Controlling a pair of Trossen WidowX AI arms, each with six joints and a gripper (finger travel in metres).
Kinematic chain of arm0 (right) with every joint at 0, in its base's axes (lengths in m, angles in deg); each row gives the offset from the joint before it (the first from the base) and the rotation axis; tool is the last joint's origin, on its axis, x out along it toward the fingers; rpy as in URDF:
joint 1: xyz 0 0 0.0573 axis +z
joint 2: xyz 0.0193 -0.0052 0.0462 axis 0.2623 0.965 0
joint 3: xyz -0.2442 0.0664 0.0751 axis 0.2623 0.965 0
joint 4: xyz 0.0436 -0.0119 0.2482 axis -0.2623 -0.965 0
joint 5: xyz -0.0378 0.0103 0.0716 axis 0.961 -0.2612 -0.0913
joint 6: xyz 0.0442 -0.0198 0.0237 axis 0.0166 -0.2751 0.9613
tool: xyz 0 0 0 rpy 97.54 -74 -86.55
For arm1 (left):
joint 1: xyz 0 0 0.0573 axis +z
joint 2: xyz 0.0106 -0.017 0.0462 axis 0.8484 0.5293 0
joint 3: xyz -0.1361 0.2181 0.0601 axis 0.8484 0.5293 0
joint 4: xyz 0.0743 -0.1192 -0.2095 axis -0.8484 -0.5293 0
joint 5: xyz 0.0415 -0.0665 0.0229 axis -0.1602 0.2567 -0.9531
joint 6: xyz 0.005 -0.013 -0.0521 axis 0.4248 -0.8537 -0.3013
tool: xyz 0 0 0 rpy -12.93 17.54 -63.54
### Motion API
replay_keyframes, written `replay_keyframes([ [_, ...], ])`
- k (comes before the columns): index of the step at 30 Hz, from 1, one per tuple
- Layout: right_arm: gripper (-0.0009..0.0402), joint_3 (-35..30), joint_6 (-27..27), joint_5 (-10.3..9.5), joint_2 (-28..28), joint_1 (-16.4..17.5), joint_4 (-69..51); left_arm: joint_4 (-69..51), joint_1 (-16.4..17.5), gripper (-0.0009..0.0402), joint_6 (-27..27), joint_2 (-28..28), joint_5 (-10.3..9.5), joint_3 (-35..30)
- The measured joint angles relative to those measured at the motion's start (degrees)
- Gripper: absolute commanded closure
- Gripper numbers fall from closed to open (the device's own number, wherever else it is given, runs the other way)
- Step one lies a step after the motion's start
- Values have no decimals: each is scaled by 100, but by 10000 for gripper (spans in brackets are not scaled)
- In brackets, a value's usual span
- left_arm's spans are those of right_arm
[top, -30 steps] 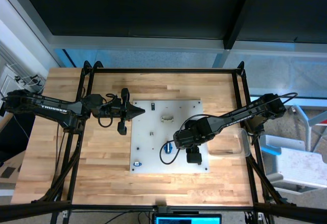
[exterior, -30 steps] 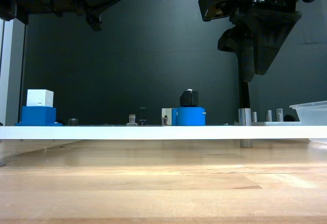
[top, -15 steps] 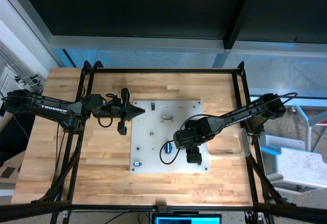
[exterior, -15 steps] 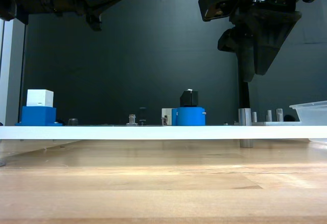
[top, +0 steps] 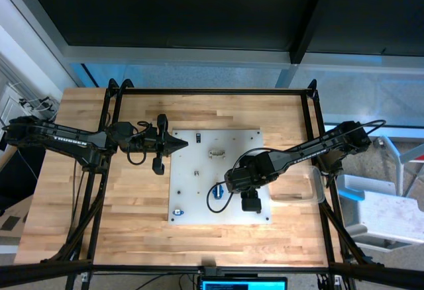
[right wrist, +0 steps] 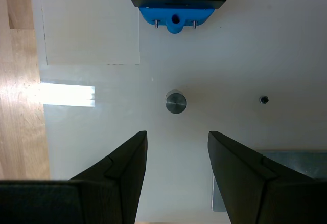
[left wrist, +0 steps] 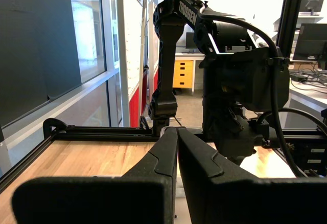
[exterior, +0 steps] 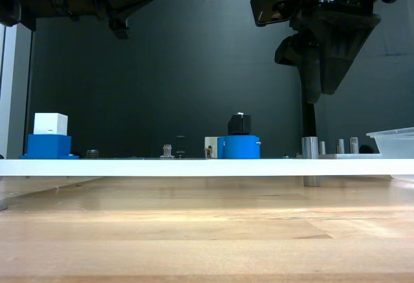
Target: Pick the 16mm cylinder and place it in the taskboard
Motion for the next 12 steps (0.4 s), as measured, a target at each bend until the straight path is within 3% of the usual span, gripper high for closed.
replay_keyframes([
  [12,229,0,-2,0,0,0,55,2,0,393,0,0,0,2],
])
